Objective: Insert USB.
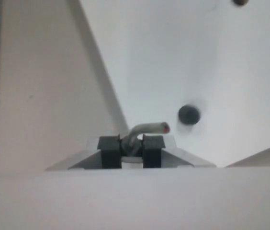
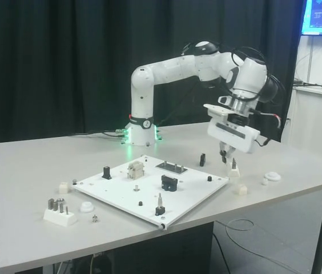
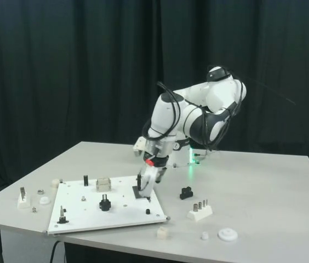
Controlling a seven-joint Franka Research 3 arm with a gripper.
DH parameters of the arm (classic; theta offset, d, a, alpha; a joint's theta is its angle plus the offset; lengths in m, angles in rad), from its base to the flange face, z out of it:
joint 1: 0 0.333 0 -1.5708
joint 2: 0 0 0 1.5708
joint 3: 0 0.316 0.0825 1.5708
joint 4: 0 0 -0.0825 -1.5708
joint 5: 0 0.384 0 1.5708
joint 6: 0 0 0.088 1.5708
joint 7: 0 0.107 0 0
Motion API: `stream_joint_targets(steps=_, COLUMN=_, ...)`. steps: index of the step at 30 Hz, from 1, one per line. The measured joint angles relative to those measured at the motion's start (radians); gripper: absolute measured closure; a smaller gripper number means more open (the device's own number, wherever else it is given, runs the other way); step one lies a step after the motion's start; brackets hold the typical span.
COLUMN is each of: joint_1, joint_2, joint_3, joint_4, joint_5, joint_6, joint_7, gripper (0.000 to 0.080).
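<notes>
With the gripper (image 1: 131, 149) pinching the USB plug (image 1: 147, 130) between its black fingers, low at centre of the wrist view above the white board (image 2: 149, 188), keep the plug square, line it over its socket, which I can't pick out, and descend slowly.

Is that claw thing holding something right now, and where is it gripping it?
Yes: the gripper pinches a grey stub of cable near its lower end.
</notes>
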Motion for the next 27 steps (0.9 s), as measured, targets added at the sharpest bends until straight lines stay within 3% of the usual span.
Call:
stream_joint_targets(steps=14, joint_1=0.040, joint_2=-0.004, joint_3=-0.089, joint_4=-0.150, joint_5=-0.016, joint_6=0.003, joint_7=-0.204, gripper=0.0711)
stream_joint_targets(steps=27, joint_1=0.053, joint_2=-0.010, joint_3=-0.136, joint_4=-0.284, joint_5=-0.016, joint_6=0.087, joint_7=-0.436, gripper=0.0711)
